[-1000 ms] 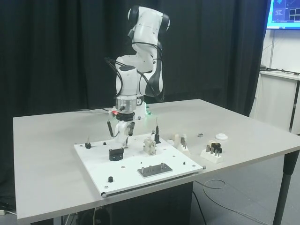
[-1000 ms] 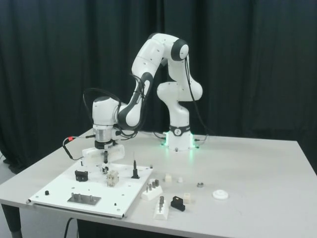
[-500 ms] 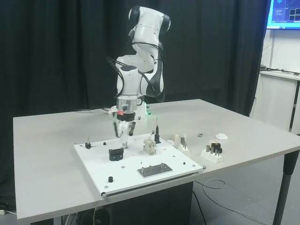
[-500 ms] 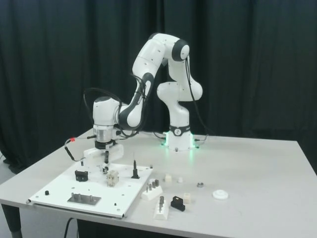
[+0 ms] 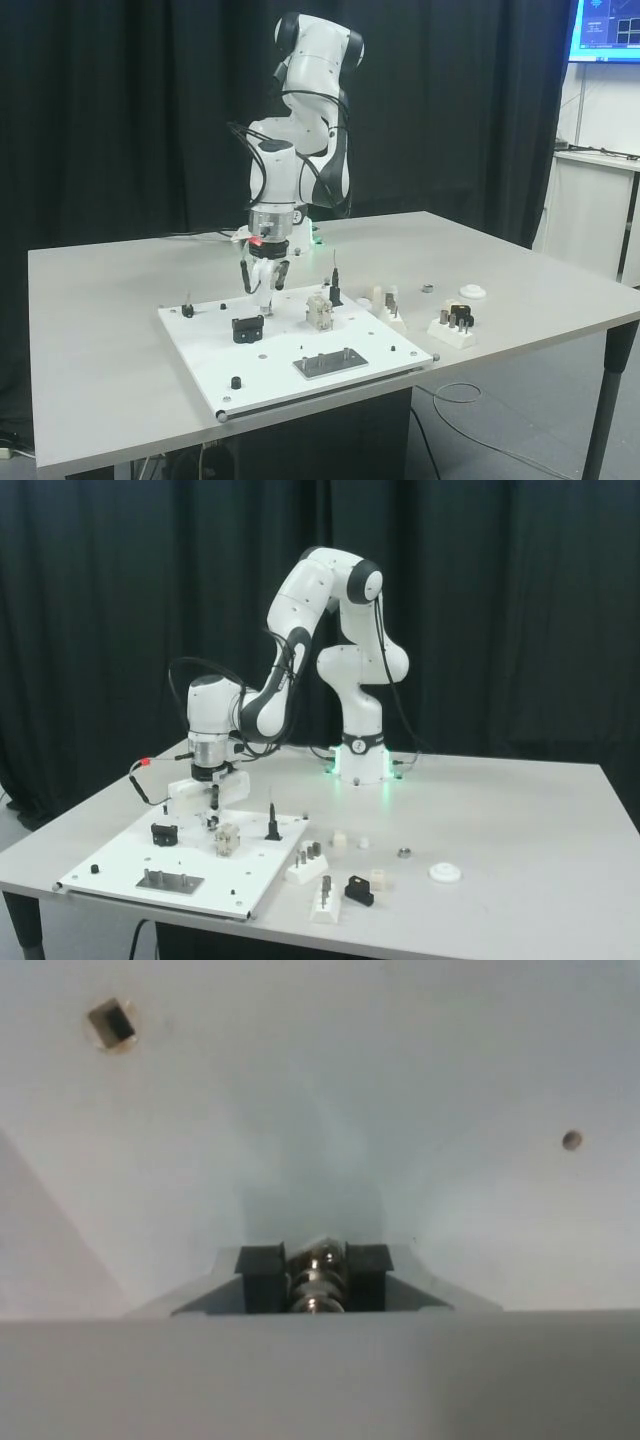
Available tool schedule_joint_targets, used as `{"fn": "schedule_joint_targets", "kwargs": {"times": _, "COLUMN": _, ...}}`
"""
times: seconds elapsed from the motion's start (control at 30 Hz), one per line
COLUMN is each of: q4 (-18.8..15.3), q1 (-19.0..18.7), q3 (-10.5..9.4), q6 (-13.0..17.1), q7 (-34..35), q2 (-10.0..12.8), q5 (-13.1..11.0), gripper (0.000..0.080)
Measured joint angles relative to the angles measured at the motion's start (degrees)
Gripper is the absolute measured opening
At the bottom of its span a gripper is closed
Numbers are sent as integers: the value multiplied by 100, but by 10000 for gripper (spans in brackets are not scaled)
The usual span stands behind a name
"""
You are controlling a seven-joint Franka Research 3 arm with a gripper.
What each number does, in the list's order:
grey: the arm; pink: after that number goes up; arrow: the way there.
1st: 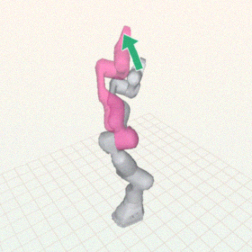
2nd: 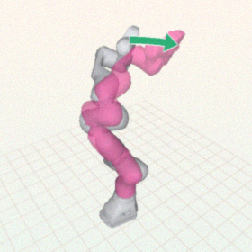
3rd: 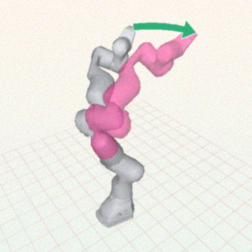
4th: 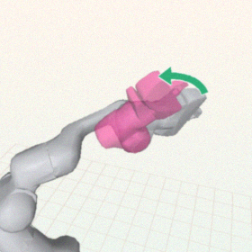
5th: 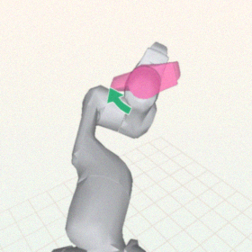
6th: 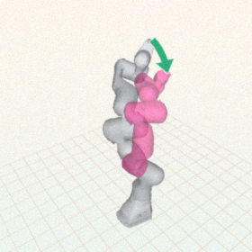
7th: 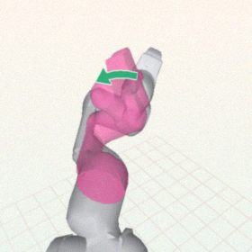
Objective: Insert BNC.
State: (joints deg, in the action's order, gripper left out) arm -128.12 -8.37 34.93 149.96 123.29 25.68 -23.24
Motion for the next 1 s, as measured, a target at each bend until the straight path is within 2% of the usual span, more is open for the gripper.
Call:
{"fn": "schedule_joint_targets", "kwargs": {"times": 0.2, "q4": 16, "q1": -2, "q3": 10, "q6": -63, "q7": 322, "q2": 1, "q5": -20, "gripper": 124}}
{"fn": "schedule_joint_targets", "kwargs": {"times": 0.37, "q4": 34, "q1": -2, "q3": 23, "q6": -94, "q7": 360, "q2": 17, "q5": -126, "gripper": 124}}
{"fn": "schedule_joint_targets", "kwargs": {"times": 0.67, "q4": 69, "q1": -2, "q3": 37, "q6": -155, "q7": 381, "q2": 33, "q5": -173, "gripper": 124}}
{"fn": "schedule_joint_targets", "kwargs": {"times": 0.83, "q4": 84, "q1": -6, "q3": 78, "q6": -230, "q7": 567, "q2": 43, "q5": -447, "gripper": 124}}
{"fn": "schedule_joint_targets", "kwargs": {"times": 1.0, "q4": 94, "q1": -48, "q3": 166, "q6": -314, "q7": 608, "q2": 70, "q5": -867, "gripper": 124}}
